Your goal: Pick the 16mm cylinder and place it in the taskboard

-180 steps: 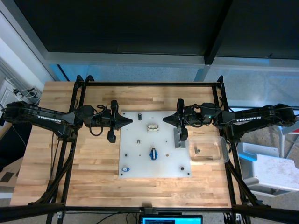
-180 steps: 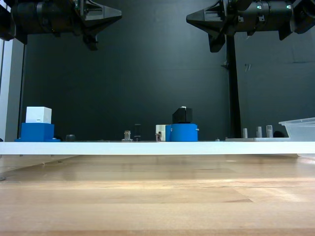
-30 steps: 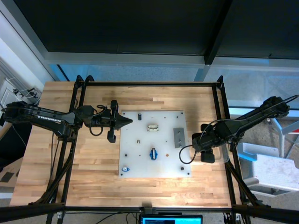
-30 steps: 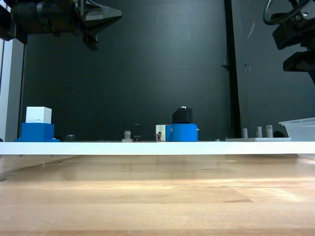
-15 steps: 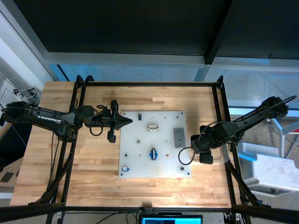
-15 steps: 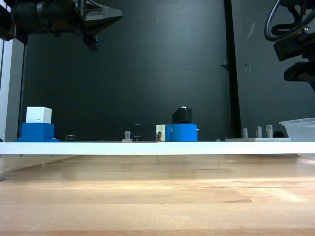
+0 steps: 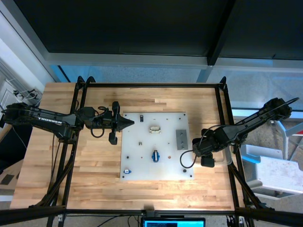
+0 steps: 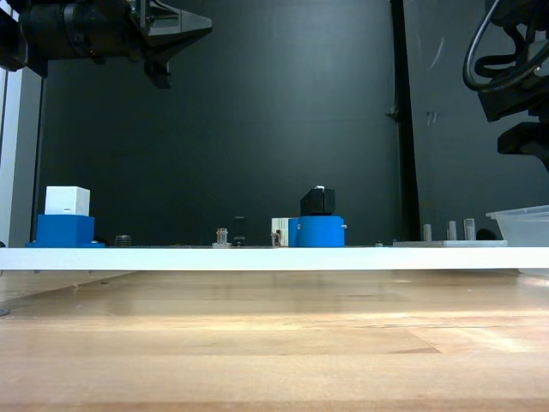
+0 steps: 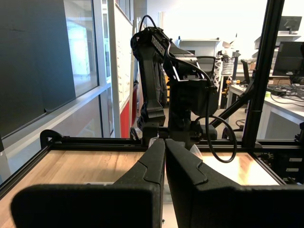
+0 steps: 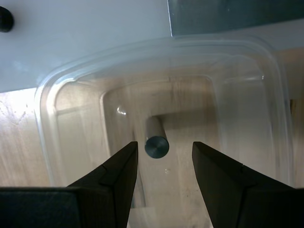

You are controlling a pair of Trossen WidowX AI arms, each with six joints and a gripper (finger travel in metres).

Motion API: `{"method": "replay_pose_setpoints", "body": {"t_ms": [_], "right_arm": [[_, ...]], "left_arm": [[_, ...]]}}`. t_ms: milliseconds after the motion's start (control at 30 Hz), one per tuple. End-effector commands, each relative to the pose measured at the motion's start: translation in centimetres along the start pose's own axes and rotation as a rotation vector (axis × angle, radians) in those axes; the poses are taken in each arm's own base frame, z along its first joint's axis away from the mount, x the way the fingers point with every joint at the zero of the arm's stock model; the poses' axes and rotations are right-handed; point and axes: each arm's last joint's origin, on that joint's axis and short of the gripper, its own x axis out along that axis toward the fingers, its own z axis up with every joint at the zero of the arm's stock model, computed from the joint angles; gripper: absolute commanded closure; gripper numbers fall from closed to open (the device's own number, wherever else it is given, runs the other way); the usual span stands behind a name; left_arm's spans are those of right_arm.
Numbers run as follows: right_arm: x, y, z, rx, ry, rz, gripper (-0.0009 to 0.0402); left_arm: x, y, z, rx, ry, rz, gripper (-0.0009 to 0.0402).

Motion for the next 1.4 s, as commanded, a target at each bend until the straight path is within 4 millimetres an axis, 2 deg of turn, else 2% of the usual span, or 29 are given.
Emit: {"method": "replay_pose_setpoints", "body": {"t_ms": [33, 1400], "right_arm": [[0.2, 0.1, 0.0, 0.009, -0.009, 0.006, 0.0235], [2.7, 0.2, -0.5, 0.055, 0.005, -0.002, 0.0236]], "left_arm": [[0.0, 0.0, 0.0, 0.000, 0.000, 0.000, 0.0393], [0.0, 0.0, 0.0, 0.000, 0.000, 0.000, 0.0393]]}}
